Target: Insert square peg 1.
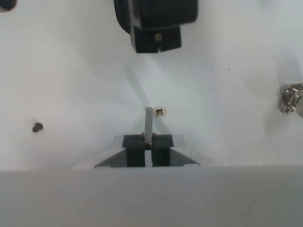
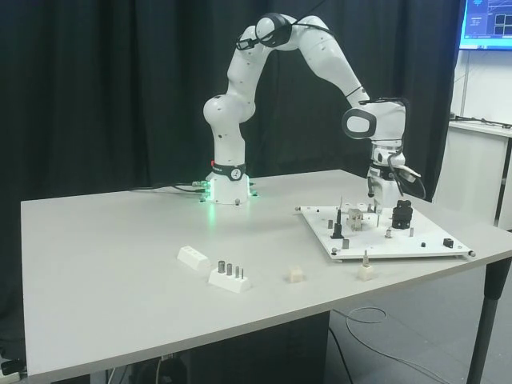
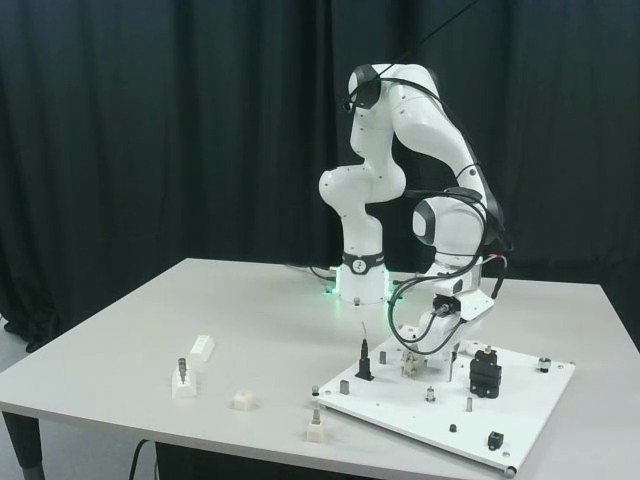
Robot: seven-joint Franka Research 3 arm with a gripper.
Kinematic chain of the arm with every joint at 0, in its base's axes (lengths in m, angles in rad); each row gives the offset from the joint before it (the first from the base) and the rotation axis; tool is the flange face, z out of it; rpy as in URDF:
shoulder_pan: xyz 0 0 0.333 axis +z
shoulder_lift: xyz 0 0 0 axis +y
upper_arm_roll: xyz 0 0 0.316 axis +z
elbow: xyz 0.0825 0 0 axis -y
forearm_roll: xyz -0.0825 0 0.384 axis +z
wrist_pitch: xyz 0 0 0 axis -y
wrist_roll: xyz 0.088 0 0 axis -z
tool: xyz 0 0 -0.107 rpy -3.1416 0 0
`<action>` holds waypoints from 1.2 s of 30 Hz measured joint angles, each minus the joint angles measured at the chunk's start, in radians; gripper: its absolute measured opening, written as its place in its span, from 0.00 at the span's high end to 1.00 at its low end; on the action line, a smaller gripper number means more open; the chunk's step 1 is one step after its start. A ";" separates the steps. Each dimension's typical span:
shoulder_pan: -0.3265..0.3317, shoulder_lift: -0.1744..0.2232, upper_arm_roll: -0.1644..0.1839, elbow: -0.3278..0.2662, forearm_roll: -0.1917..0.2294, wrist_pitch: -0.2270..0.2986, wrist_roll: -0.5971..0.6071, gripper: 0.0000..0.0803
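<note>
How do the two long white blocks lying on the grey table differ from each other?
Seen from the first room view, the nearer block carries upright pegs; the farther block carries none. The nearer block lies closer to the white board; the farther block lies more toward the table's middle. Both are white, low, and rest on the grey table.

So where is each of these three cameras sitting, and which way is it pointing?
Wrist view: on the arm's wrist, looking down past the gripper, which holds the square peg by a square hole in the white board.
First room view: off one table corner, facing the whole arm.
Second room view: off another table side, facing the arm.
Shared: both room views show the grey table, board and arm.
</note>
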 joint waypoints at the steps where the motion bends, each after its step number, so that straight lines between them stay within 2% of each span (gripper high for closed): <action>1: 0.000 0.000 0.000 0.000 0.000 0.000 -0.003 0.97; 20: 0.000 -0.001 -0.003 -0.001 -0.019 0.001 -0.021 0.97; 36: 0.000 -0.001 -0.001 -0.002 -0.020 0.004 -0.021 0.97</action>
